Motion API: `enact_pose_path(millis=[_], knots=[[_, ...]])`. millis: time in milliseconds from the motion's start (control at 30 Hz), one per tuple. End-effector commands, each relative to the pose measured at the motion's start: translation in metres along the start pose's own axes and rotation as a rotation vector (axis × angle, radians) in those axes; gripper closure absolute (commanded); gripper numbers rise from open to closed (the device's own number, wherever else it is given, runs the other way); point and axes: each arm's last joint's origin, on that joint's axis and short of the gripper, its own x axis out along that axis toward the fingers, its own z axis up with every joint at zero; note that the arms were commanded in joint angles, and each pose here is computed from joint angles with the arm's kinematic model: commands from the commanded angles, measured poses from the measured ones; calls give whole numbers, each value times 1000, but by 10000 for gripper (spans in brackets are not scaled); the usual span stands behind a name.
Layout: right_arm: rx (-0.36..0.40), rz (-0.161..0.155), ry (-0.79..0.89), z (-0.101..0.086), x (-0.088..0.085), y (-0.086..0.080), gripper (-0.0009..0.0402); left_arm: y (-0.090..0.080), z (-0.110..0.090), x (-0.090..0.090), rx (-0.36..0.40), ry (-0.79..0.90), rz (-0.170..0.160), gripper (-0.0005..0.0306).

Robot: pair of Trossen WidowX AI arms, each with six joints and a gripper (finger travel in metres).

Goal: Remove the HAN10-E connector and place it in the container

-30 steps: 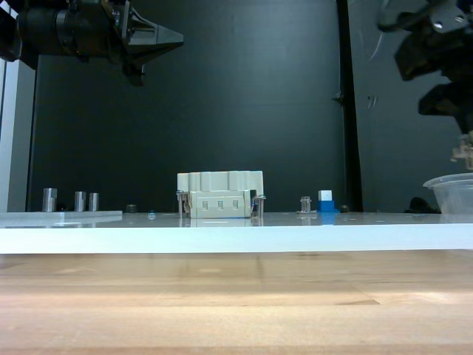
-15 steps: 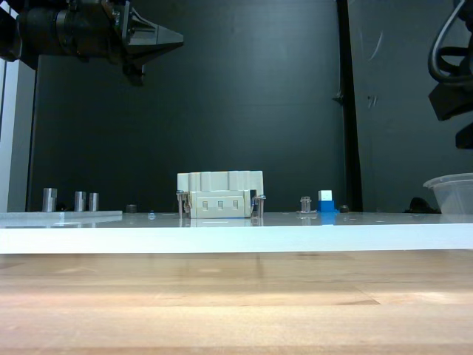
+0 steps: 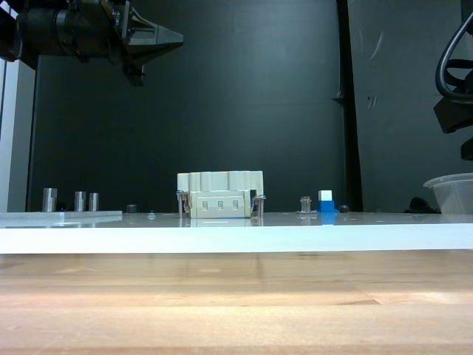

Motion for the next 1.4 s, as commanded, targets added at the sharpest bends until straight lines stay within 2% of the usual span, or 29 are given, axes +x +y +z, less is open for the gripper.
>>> enact_pose_path(millis=[33, 433, 633, 867, 1000, 1133, 1400], knots=[[-3, 0, 0, 0, 0, 0, 335, 0, 0, 0, 0, 0, 0, 300], [-6, 6, -4, 0, 0, 1, 176, 0, 0, 0, 0, 0, 0, 300], [-15, 23, -21, 5, -12, 6, 124, 0, 0, 0, 0, 0, 0, 300], [-14, 15, -20, 8, -30, 7, 132, 0, 0, 0, 0, 0, 0, 300], [-11, 33, -42, 12, -44, 9, 151, 0, 0, 0, 0, 0, 0, 300], [-16, 17, -30, 13, -56, 10, 167, 0, 0, 0, 0, 0, 0, 300], [-15, 12, -38, 16, -65, 11, 176, 0, 0, 0, 0, 0, 0, 300]])
